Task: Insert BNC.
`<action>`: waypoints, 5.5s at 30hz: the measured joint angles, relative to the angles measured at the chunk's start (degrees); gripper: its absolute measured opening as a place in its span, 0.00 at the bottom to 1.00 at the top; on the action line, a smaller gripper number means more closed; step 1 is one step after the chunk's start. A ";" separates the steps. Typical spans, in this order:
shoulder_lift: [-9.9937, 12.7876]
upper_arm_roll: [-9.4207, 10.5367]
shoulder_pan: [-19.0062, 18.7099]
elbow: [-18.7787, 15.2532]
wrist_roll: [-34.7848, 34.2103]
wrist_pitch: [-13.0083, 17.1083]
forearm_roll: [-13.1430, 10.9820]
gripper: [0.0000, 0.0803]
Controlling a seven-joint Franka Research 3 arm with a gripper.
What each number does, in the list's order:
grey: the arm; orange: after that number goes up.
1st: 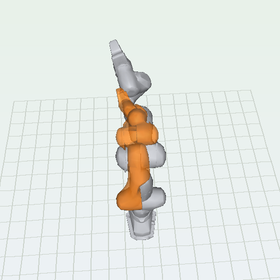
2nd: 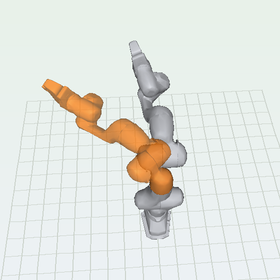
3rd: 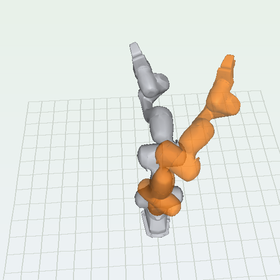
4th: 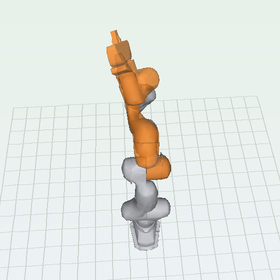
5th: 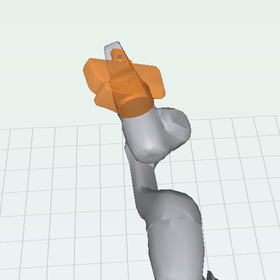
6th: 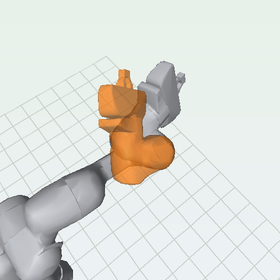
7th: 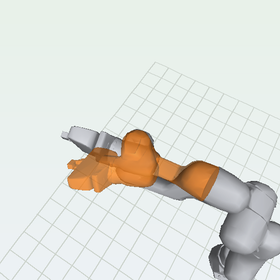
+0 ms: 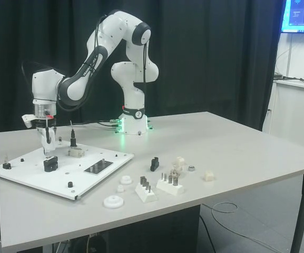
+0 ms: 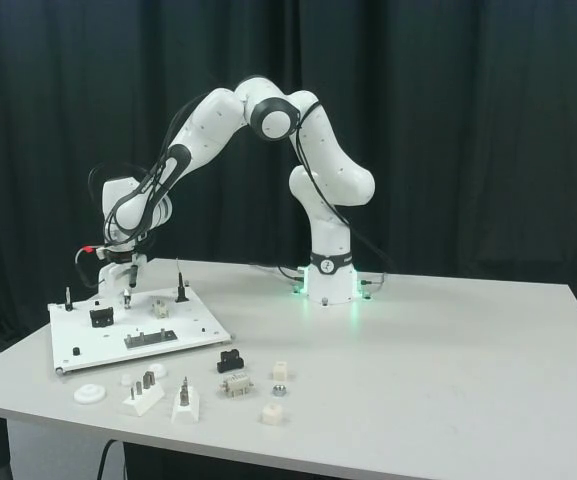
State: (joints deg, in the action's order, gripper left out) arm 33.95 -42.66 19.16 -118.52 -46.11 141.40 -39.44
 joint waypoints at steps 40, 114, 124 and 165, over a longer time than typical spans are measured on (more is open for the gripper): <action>1.09 0.20 -0.14 0.87 -0.97 -0.58 2.13 0.16; 1.23 0.01 -0.05 0.92 -24.16 -0.84 2.14 0.16; 1.23 -0.08 -0.08 0.86 -30.80 -0.85 2.14 0.16; 1.23 -0.36 -0.24 0.73 -51.34 -1.19 2.24 0.16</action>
State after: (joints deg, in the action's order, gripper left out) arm 35.18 -43.02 18.92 -117.79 -97.45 140.21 -37.20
